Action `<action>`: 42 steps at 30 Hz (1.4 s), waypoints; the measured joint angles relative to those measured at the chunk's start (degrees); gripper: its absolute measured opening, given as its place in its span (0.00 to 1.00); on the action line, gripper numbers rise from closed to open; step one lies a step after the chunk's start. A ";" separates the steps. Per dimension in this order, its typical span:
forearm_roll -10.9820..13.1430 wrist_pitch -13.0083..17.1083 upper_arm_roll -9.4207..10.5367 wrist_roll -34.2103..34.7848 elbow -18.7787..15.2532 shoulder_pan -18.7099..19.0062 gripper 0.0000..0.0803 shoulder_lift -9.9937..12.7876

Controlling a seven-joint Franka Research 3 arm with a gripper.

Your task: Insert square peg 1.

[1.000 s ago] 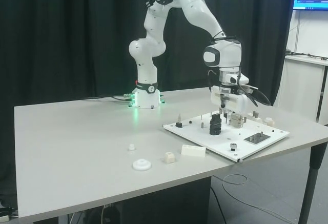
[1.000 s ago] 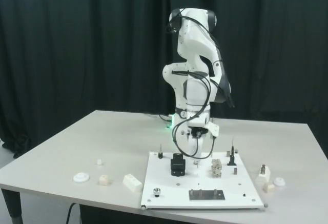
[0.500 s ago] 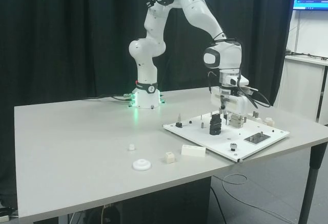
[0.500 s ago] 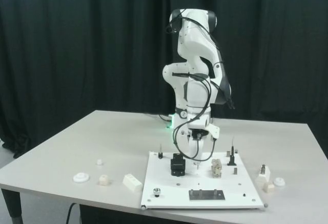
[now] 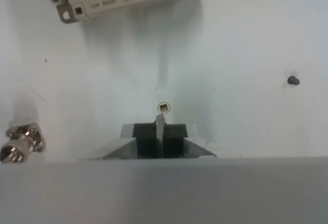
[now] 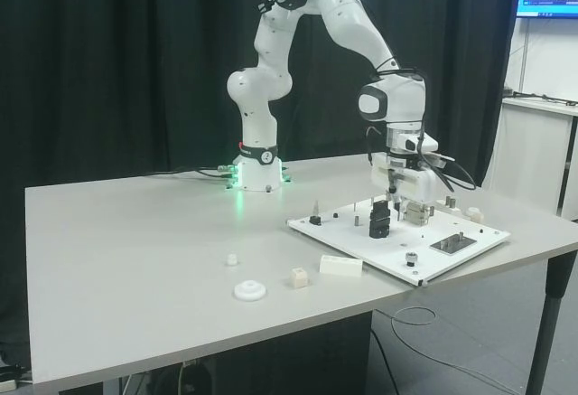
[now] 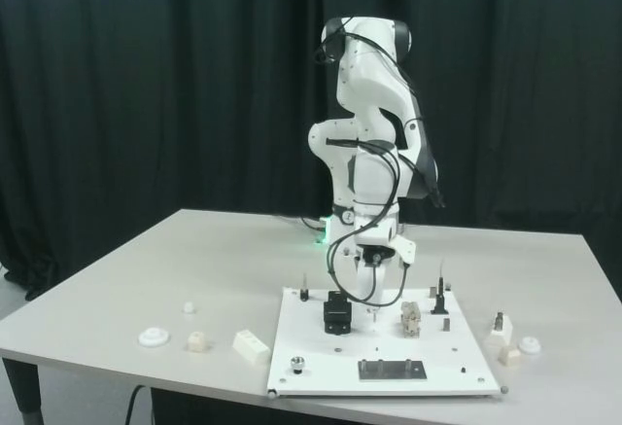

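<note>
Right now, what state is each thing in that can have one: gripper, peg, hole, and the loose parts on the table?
Gripper: shut on the peg, low over the white board.
Peg: held upright, tip at the hole, not visibly seated.
Hole: square opening visible, not filled.
White block: lying on the table, off the board.
White disc: flat on the table, untouched.

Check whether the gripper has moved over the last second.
Yes. The gripper has come down toward the white board, closing the gap above the black block in both room views.
</note>
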 joint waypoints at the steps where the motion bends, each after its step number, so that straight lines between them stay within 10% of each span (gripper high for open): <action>1: 0.01 0.02 0.00 0.00 0.00 -0.02 0.03 0.01; 42: 0.57 2.26 0.01 0.00 0.01 -0.22 0.03 1.75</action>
